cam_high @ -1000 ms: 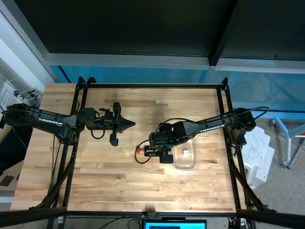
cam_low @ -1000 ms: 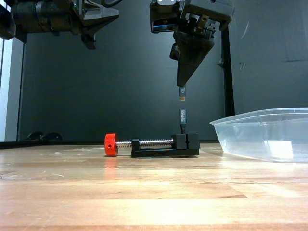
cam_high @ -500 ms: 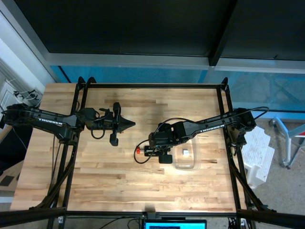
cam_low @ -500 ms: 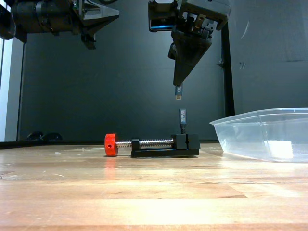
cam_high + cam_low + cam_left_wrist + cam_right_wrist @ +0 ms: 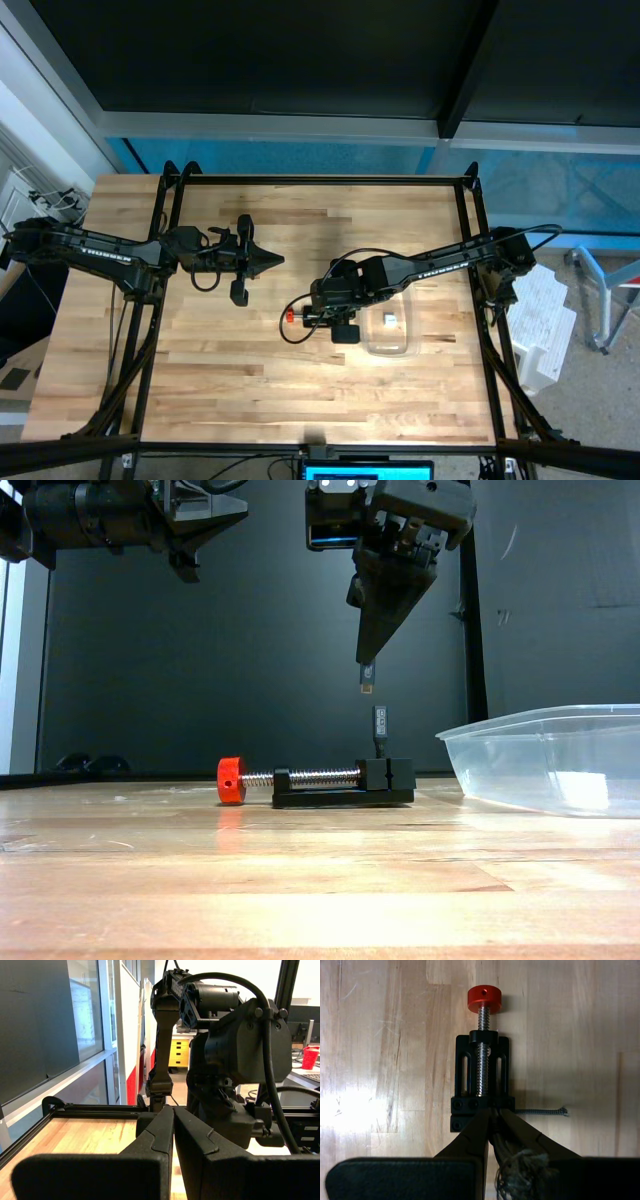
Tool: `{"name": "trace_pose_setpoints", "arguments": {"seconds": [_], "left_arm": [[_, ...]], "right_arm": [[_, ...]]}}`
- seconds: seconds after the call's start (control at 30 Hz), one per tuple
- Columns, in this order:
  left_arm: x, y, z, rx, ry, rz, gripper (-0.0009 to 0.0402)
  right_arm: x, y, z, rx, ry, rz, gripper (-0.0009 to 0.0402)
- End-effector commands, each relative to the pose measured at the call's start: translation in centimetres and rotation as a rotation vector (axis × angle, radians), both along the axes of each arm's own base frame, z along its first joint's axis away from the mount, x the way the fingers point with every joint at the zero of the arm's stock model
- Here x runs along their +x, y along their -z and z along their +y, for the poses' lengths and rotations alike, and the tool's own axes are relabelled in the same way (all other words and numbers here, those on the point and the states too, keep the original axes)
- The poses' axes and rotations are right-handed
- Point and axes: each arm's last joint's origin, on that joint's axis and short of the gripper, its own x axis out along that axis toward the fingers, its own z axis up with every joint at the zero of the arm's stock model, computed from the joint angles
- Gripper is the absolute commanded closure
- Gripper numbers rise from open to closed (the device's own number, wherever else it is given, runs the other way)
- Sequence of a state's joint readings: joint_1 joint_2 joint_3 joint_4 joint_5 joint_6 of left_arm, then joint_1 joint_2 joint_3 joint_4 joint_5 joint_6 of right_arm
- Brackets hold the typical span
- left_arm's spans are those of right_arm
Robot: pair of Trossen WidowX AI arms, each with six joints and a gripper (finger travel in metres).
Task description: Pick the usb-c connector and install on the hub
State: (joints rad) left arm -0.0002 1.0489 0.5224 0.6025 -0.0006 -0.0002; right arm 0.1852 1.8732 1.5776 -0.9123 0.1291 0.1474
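While the left gripper [image 5: 243, 504] hung high over the table's left side, fingers pressed together on nothing, a vise [image 5: 330, 780] with a red knob [image 5: 231, 780] sat on the wood. Above its upright hub [image 5: 379, 725], slightly leftward and clear of it, the usb-c connector [image 5: 367, 677] pointed down, pinched in the right gripper [image 5: 367, 660]. A plastic tub [image 5: 560, 755] stood just beside.

We are seeing overhead light glaring on the wooden table [image 5: 350, 1105]; against the dim backdrop the right gripper [image 5: 367, 661] and its usb-c connector [image 5: 367, 678] are showing as silhouettes; the left gripper [image 5: 173, 1110] is blurring near the lens.
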Motion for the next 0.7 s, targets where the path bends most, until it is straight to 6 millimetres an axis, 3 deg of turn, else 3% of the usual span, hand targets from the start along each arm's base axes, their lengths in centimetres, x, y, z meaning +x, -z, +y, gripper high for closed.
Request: {"name": "trace_pose_setpoints", "arguments": {"seconds": [0.03, 0.7], "left_arm": [[0.0, 0.0, 0.0, 0.0, 0.0, 0.0, 0.0393], [0.0, 0.0, 0.0, 0.0, 0.0, 0.0, 0.0393]], "right_arm": [[0.0, 0.1, 0.0, -0.006, -0.009, 0.0, 0.0393], [1.0, 1.9, 0.2, -0.013, -0.025, 0.022, 0.0393]]}}
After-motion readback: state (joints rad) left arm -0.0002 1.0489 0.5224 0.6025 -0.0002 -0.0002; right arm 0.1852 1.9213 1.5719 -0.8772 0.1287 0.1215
